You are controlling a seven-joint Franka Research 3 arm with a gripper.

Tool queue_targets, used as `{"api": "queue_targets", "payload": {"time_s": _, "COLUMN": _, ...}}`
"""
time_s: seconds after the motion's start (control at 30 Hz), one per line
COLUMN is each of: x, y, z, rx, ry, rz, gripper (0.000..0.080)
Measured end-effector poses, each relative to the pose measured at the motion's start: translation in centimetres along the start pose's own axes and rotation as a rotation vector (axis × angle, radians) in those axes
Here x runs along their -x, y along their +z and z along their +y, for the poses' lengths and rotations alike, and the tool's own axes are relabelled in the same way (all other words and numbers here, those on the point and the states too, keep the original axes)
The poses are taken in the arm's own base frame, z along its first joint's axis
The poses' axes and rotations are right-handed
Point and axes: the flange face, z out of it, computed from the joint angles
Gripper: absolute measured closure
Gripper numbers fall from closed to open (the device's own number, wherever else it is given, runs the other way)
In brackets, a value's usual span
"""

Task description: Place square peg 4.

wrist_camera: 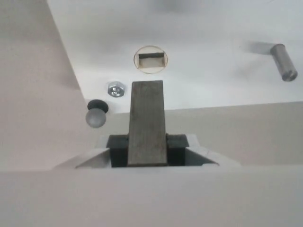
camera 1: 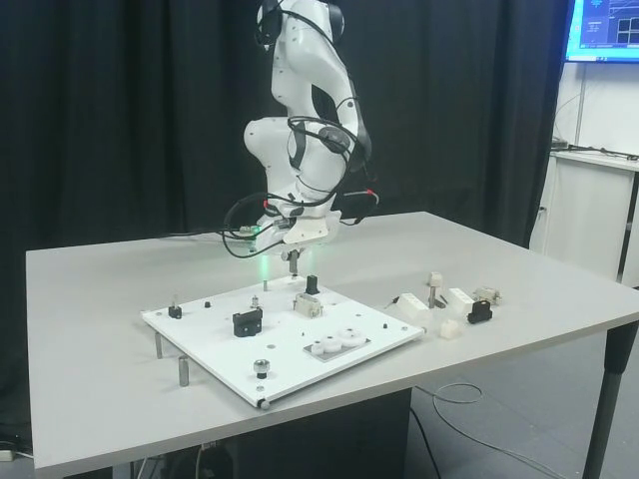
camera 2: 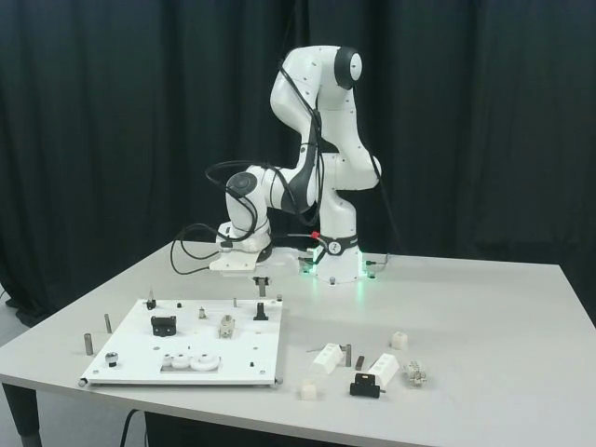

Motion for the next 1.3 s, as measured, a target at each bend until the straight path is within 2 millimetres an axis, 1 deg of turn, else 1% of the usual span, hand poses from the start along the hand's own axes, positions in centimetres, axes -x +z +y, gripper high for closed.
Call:
{"api": "queue_targets", "payload": {"time_s": 0.47, "x": 0.2, "y": -0.7, "z": 0.2, "rx": -0.009, "ry": 0.002, "rz": 0.013, "gripper": 0.0647}}
{"api": "queue_targets", "payload": {"time_s": 1.3, "x": 0.2, "y": -1.1, "z": -0.1, "rx": -0.009, "ry": 0.002, "rz": 0.022, "gripper": 0.0647}}
